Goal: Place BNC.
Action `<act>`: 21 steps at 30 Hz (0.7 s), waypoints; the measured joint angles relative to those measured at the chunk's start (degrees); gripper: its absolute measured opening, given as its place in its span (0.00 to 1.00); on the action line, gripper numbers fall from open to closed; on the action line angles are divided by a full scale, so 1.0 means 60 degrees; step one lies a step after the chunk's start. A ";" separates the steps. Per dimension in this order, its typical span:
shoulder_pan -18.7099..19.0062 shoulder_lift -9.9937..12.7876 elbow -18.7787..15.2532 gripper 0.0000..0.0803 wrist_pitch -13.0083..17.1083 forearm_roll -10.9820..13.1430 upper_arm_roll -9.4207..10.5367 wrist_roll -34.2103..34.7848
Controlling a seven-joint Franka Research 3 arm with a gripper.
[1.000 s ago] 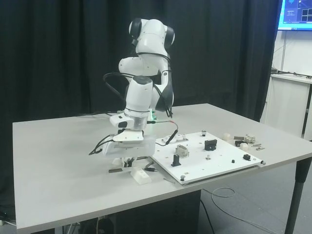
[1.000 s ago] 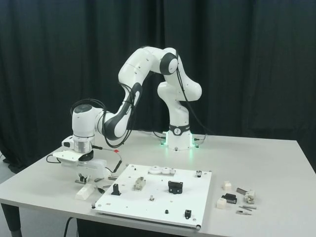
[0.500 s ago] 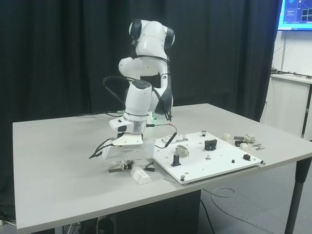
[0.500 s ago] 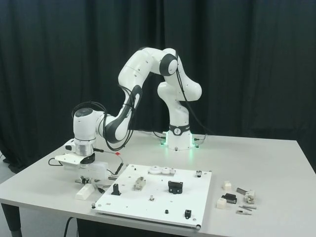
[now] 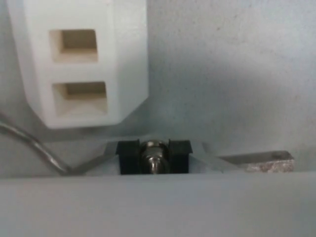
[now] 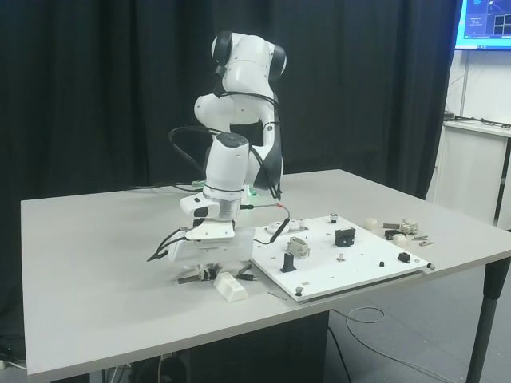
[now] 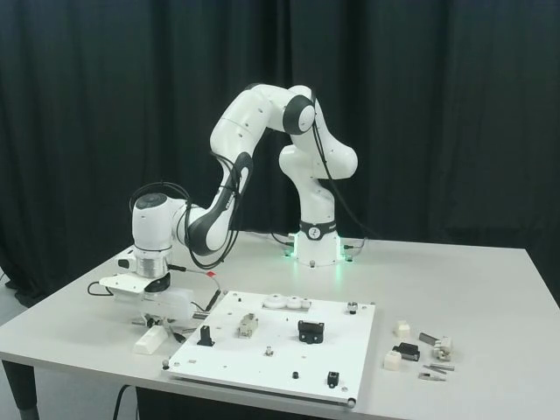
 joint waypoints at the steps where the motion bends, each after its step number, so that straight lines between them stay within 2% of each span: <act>1: 0.0001 0.0000 -0.0004 0.15 0.0000 0.0000 0.0006 0.0000; 21: 0.0021 -0.0195 -0.0012 0.15 -0.0008 0.0005 0.0018 -0.0006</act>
